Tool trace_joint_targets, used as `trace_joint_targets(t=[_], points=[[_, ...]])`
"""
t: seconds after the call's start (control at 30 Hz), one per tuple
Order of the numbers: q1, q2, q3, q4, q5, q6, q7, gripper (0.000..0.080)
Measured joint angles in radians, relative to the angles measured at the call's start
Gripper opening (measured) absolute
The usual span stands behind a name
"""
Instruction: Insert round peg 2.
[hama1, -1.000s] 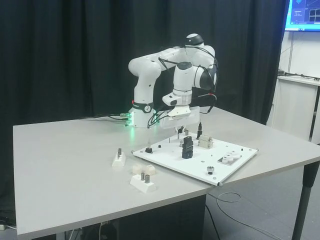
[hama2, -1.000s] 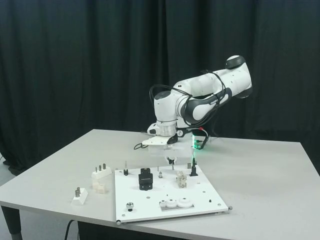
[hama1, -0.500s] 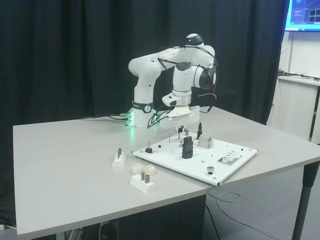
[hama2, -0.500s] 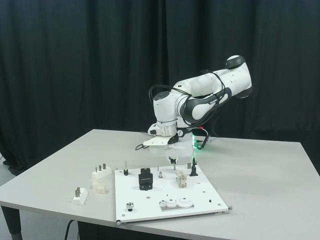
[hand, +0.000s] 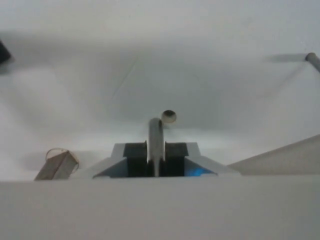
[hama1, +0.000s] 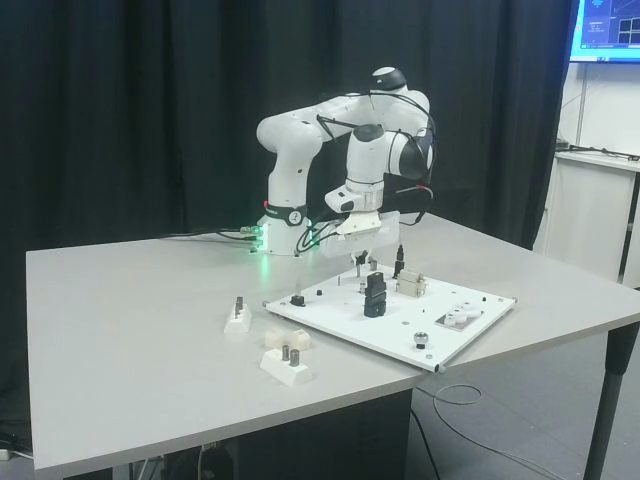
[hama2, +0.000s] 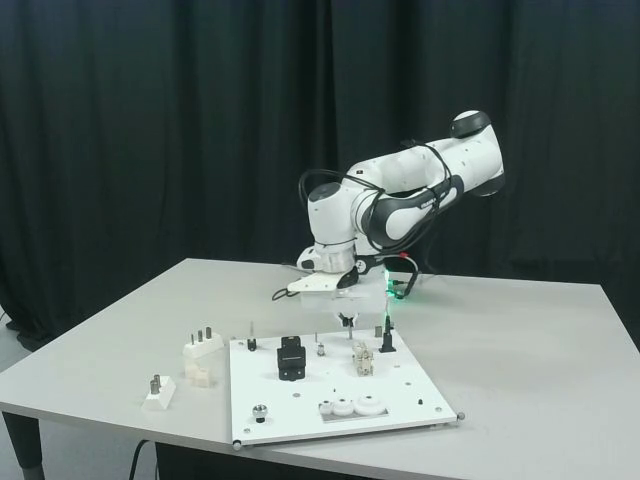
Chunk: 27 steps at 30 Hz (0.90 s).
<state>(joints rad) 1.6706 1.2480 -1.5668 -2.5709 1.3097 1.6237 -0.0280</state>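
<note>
My gripper (hand: 155, 161) is shut on a thin grey round peg (hand: 155, 141) that stands upright between the black pads (hand: 134, 158). Just beyond the peg's tip there is a small round hole (hand: 168, 117) in the white board (hand: 210, 75); the tip is apart from it. In the first room view the gripper (hama1: 357, 258) hangs a little above the far edge of the white board (hama1: 440, 345). In the second room view the gripper (hama2: 345, 319) is over the board (hama2: 300, 415) at its back edge.
On the board stand a black block (hama1: 374, 293), a small connector (hama1: 410, 284) and white gears (hama1: 458, 318). Two white peg holders (hama1: 238, 319) (hama1: 287, 357) sit on the grey table left of the board. A thin pin (hand: 313, 60) rises nearby in the wrist view.
The gripper with the peg has risen slightly above the board's far edge and shifted a little sideways. Nothing else has moved.
</note>
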Motion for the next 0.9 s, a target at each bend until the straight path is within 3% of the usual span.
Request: trace_joint_targets(t=[0.9], points=[[0.044,0.000,-0.037,-0.012,-0.022,0.002,0.114,0.0069]])
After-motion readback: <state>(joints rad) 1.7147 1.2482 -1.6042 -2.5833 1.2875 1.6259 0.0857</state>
